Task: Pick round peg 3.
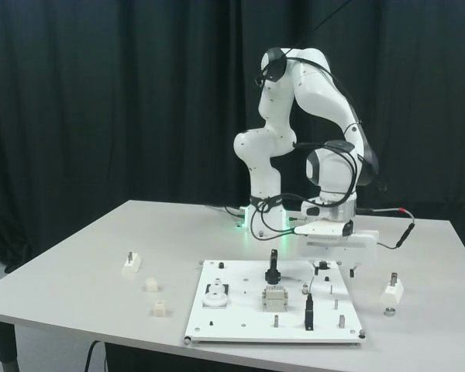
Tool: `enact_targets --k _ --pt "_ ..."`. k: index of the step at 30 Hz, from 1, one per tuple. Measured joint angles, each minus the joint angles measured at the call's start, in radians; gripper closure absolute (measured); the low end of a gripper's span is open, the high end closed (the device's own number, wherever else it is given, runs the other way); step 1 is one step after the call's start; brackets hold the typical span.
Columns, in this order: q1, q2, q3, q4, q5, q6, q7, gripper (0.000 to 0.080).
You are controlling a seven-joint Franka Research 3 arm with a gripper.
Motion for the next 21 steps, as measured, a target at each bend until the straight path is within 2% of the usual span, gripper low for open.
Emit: enact_targets --k 2,3,9,21 --pt "0.000 -0.011 -0.002 0.003 0.000 -0.014 0.000 0.0038" --pt "0.000 -0.016 -0.003 0.004 -0.001 -0.021 0.000 0.0011" --pt "0.000 -0.034 -0.007 0.013 -0.003 -0.052 0.000 0.0011" --pt "0.000 -0.051 -0.009 0.018 -0.006 -0.076 0.002 0.0003"
